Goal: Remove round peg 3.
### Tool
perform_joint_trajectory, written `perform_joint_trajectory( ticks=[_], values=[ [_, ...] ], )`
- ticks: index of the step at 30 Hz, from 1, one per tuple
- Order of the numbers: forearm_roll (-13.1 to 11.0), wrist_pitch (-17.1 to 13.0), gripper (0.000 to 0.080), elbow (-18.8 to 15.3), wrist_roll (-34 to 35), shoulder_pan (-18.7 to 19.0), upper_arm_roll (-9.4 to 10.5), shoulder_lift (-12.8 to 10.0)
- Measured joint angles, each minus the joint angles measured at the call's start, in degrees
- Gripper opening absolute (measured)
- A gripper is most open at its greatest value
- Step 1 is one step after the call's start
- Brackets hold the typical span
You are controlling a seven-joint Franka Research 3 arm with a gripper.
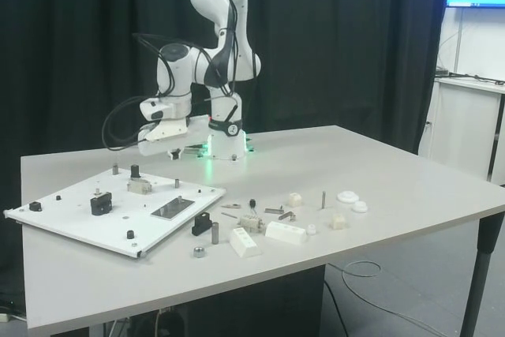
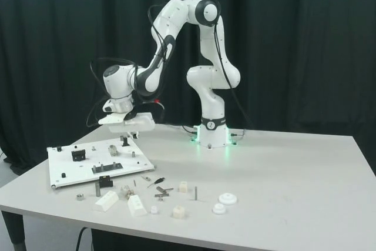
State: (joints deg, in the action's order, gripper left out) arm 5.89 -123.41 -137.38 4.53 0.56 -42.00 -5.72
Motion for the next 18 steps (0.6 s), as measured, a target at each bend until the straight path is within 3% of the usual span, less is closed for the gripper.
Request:
perform_joint_trajectory(
  ticks=[10,18],
  values=[
    [1.86,2.23,0.0,0.13,1.17,0.0,0.01,3.56],
    [2.34,2.75,0.0,0.13,1.61,0.03,0.08,4.9]
  ],
)
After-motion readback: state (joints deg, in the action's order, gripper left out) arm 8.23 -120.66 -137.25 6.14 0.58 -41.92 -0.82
